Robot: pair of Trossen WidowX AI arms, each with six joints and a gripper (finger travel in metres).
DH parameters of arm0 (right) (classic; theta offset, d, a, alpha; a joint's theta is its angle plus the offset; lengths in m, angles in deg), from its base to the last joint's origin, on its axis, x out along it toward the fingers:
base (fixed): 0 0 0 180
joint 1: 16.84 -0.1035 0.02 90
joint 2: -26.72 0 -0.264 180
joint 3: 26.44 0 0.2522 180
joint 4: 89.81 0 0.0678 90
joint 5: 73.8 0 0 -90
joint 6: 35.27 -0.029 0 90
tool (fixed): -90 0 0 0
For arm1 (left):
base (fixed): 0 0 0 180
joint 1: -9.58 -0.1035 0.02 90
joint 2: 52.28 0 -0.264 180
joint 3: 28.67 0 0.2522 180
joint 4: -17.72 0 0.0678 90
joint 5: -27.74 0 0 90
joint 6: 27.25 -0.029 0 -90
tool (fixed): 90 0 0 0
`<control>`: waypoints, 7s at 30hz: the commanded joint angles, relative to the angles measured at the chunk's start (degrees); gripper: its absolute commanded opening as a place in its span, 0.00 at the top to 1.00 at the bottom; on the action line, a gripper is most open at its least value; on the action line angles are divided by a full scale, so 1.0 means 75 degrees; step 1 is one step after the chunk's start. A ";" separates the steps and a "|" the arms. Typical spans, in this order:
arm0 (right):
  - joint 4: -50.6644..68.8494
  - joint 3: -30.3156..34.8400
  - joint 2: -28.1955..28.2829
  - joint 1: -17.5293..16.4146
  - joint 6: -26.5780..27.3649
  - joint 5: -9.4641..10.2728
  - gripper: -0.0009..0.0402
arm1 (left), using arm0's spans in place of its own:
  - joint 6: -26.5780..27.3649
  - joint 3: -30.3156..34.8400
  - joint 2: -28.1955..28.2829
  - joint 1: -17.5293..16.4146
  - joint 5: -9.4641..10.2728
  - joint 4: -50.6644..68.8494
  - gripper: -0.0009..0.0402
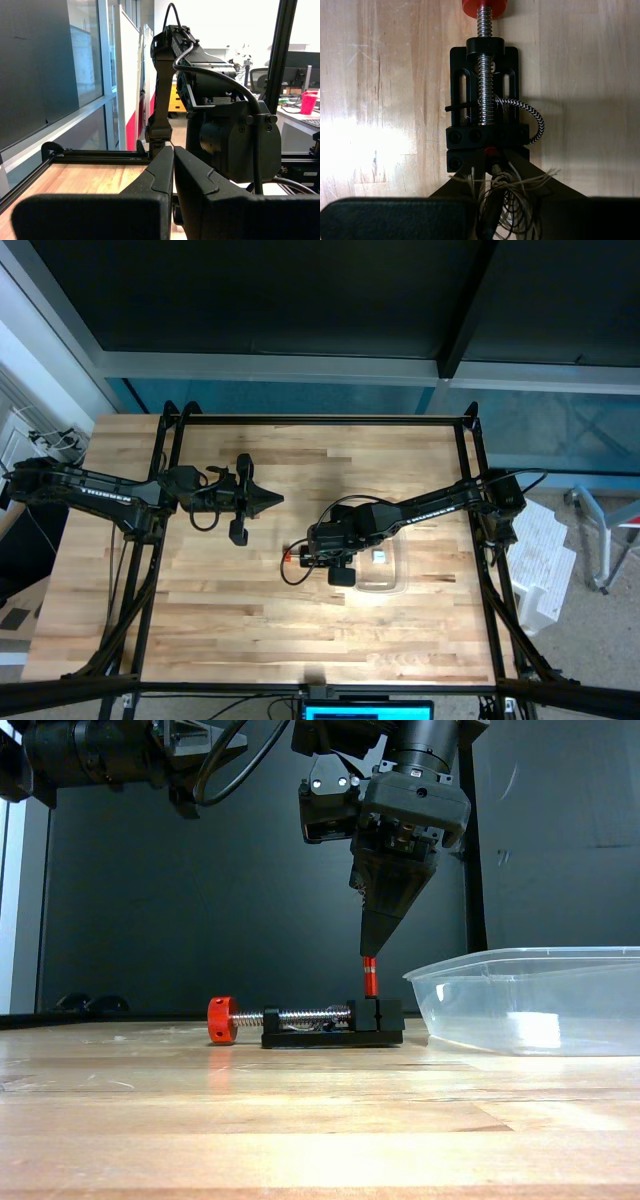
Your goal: Pick the rca connector and install on the hub
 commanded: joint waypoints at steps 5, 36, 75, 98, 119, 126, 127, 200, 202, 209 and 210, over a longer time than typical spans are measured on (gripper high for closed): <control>0.0020 0.0015 0.0029 -0.0003 0.0003 0.0000 0.96 | -0.0003 0.0003 0.0000 0.0000 0.0000 0.0003 0.98; -0.0210 -0.1329 -0.1915 -0.0035 -0.0216 -0.0233 0.53 | -0.0003 0.0003 0.0000 -0.0003 0.0000 0.0009 0.98; -0.8775 -0.6027 -0.6895 0.1072 0.1052 -0.0213 0.98 | -0.0003 0.0003 -0.0003 0.0000 0.0000 0.0003 0.98; -0.9635 -0.6918 -0.7143 0.1102 0.0988 0.0189 0.98 | -0.0003 0.0003 0.0000 -0.0003 0.0000 0.0000 0.98; -0.9474 -0.6918 -0.7143 0.1102 0.0997 0.0192 0.98 | -0.0003 0.0003 0.0000 0.0000 0.0000 0.0003 0.98; -0.9474 -0.6918 -0.7143 0.1099 0.0997 0.0192 0.98 | -0.0003 0.0003 0.0000 0.0000 0.0000 0.0003 0.98; -0.9474 -0.6918 -0.7143 0.1099 0.0997 0.0192 0.98 | -0.0003 0.0003 -0.0003 0.0000 0.0000 0.0003 0.98; -0.9474 -0.6918 -0.7143 0.1099 0.0997 0.0192 0.98 | -0.0003 0.0003 -0.0003 -0.0003 0.0000 0.0003 0.98; -0.9474 -0.6918 -0.7143 0.1102 0.0997 0.0192 0.98 | -0.0003 0.0003 0.0000 0.0000 0.0000 0.0003 0.98; -0.9474 -0.6918 -0.7143 0.1099 0.0997 0.0192 0.98 | -0.0003 0.0003 0.0000 0.0000 0.0000 0.0003 0.98; -0.9471 -0.6918 -0.7143 0.1102 0.0997 0.0192 0.98 | -0.0003 0.0003 0.0000 -0.0003 0.0000 0.0003 0.98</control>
